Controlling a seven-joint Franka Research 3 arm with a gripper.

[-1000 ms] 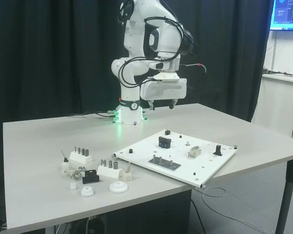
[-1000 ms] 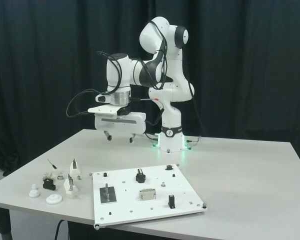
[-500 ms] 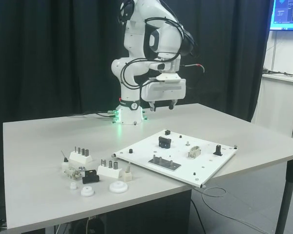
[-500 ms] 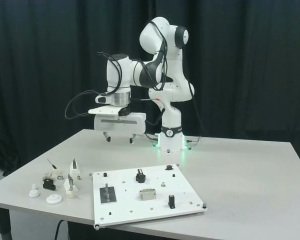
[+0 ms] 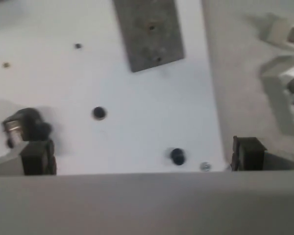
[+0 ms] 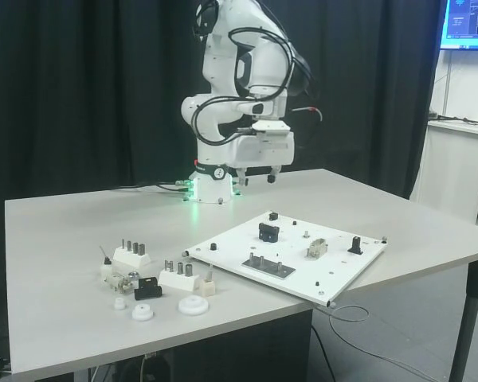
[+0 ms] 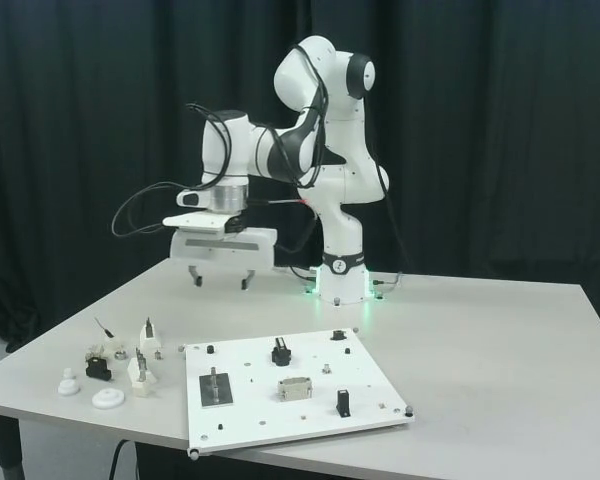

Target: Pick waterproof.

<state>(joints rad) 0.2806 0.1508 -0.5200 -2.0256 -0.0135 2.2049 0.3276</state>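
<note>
Hung high over the back of the tabletop (image 6: 64, 231) near the arm's base, with the hand (image 7: 220, 280) spread wide and empty. Could not tell which piece was the waterproof part; judged it to lie among the loose parts (image 6: 155, 278) beside the white board (image 6: 334, 270), well apart from the hand. Called for travelling across first, then dropping straight down with fingers kept wide and centred on one piece only. Crowded there: white blocks with pins, round discs and a black clip just beside each other, easily knocked. Stood clear of that path: the board's grey plate (image 6: 268, 267) and black blocks.
</note>
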